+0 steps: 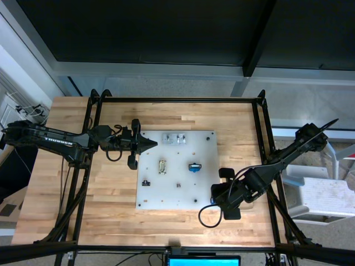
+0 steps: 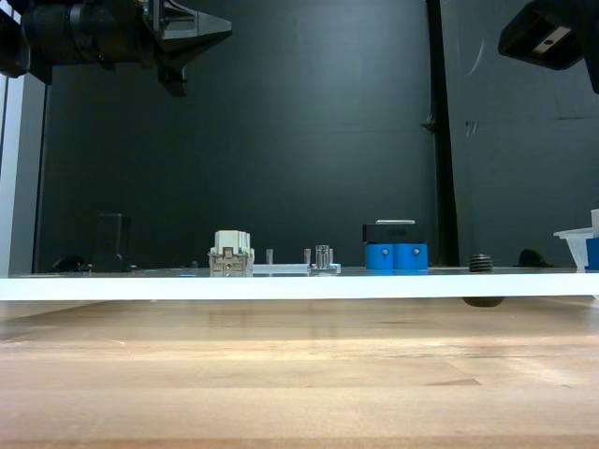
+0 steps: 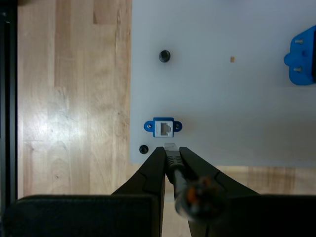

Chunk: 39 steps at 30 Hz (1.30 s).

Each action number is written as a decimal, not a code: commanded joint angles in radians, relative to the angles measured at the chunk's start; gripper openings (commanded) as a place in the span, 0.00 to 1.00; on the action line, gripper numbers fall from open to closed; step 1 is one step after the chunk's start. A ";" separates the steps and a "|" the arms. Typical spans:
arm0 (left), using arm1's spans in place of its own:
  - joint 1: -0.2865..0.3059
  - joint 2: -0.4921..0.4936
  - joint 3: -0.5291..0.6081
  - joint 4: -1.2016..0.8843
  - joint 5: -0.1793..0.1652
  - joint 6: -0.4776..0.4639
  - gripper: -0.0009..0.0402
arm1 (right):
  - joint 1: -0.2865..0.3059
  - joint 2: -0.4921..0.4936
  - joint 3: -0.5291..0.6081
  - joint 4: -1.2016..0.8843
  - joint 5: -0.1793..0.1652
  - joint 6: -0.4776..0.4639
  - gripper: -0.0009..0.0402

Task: Remove the rj45 connector and place it in the container

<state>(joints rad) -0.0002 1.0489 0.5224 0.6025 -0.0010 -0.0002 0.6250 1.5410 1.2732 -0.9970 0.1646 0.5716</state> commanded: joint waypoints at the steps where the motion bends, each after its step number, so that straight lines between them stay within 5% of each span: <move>1: 0.000 0.000 0.000 0.000 0.000 0.000 0.02 | 0.004 -0.022 -0.028 -0.001 0.000 0.006 0.02; 23: 0.000 0.000 0.000 0.000 0.000 0.000 0.02 | 0.099 -0.332 -0.375 -0.016 -0.011 0.130 0.02; 39: 0.000 0.000 0.000 0.000 0.000 0.000 0.02 | 0.128 -0.363 -0.446 -0.016 -0.034 0.157 0.07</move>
<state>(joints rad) -0.0002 1.0489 0.5224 0.6025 -0.0010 -0.0006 0.7532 1.1770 0.8265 -1.0122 0.1287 0.7277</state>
